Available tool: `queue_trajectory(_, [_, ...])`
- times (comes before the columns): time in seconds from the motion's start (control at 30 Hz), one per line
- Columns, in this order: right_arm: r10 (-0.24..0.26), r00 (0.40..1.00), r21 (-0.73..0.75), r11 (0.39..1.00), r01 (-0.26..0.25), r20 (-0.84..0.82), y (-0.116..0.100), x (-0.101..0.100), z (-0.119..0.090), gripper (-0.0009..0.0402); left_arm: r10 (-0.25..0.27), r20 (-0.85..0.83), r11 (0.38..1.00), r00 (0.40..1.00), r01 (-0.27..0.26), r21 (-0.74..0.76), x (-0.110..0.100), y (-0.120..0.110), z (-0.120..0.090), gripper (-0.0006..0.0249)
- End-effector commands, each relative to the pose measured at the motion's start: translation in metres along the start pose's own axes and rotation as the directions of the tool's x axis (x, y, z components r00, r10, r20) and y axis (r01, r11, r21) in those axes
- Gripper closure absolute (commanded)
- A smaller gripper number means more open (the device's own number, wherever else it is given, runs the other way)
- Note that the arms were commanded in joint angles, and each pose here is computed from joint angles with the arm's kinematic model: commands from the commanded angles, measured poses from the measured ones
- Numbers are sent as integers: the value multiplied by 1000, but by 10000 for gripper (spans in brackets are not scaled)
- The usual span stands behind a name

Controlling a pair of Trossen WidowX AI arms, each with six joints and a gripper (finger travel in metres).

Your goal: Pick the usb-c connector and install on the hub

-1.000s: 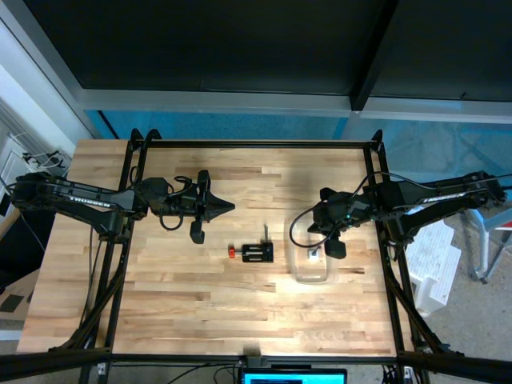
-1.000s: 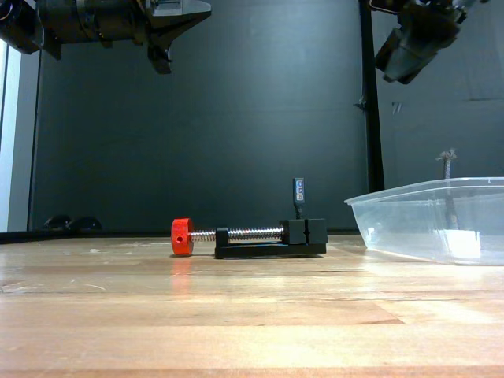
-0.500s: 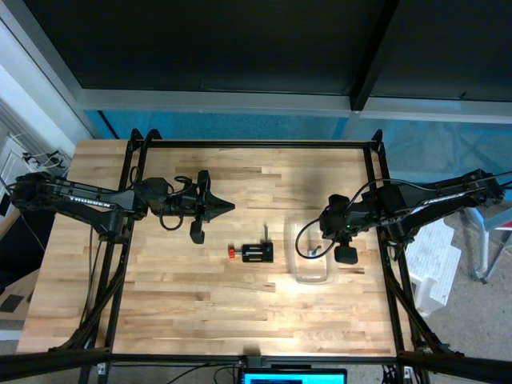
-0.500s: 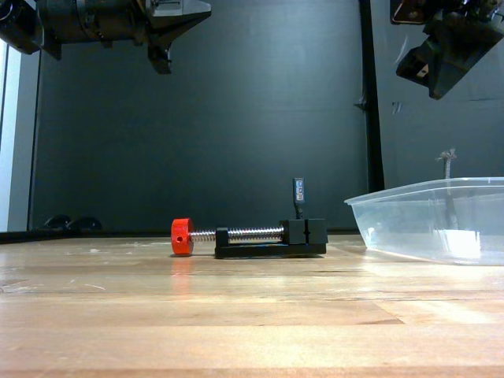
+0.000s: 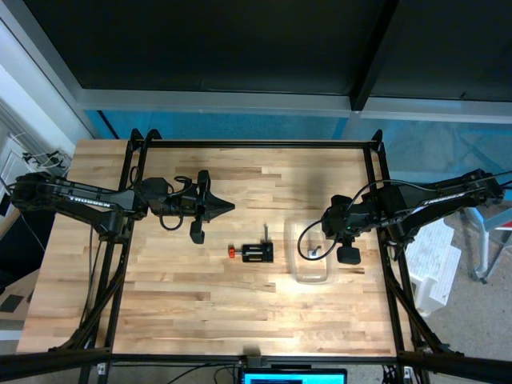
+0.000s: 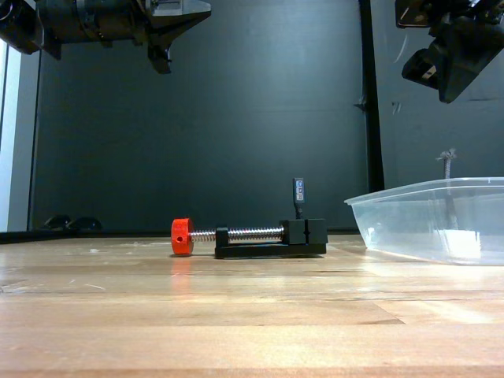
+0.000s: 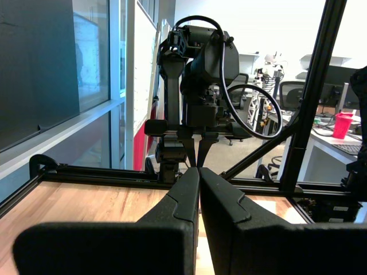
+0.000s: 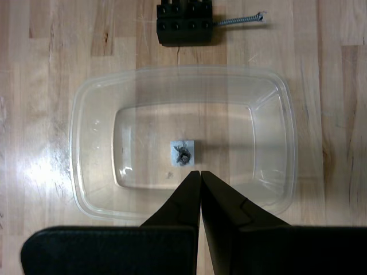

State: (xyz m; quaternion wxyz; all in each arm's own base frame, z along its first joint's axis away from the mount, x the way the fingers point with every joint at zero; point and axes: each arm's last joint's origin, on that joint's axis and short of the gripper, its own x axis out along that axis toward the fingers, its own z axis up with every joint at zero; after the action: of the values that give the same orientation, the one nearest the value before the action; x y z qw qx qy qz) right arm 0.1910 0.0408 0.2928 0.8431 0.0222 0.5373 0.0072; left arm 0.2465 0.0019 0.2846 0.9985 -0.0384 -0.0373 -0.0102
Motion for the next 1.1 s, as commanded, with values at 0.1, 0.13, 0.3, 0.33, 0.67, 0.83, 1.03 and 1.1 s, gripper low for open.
queue_trajectory(0.1, [-3, 1000, 0, 1000, 3, -5, 0, 1, 0, 384, 0, 0, 1000, 1000, 0, 0, 0, 0, 0, 243])
queue_trajectory(0.13, [-5, 1000, 1, 1000, 5, -13, 0, 2, 0, 379, 0, 0, 1000, 1000, 0, 0, 0, 0, 0, 243])
queue_trajectory(0.3, [-24, 995, -8, 1000, 23, -97, 2, 14, 0, 350, 0, 0, 1000, 1000, 0, 0, 0, 0, 0, 243])
queue_trajectory(0.33, [-27, 994, -10, 1000, 26, -108, 3, 17, 2, 344, 0, 0, 1000, 1000, 0, 0, 0, 0, 0, 243])
queue_trajectory(0.67, [-41, 985, 4, 999, 42, -166, 5, 37, 2, 259, 0, 0, 1000, 1000, 0, 0, 0, 0, 0, 243])
queue_trajectory(0.83, [-43, 983, 11, 999, 45, -179, 6, 49, -5, 220, 0, 0, 1000, 1000, 0, 0, 0, 0, 0, 243])
queue_trajectory(1.03, [-33, 986, 16, 999, 36, -161, 10, 64, -6, 207, 0, 0, 1000, 1000, 0, 0, 0, 0, 0, 243])
queue_trajectory(1.1, [-31, 987, 17, 999, 34, -159, 11, 68, -6, 206, 0, 0, 1000, 1000, 0, 0, 0, 0, 0, 243])
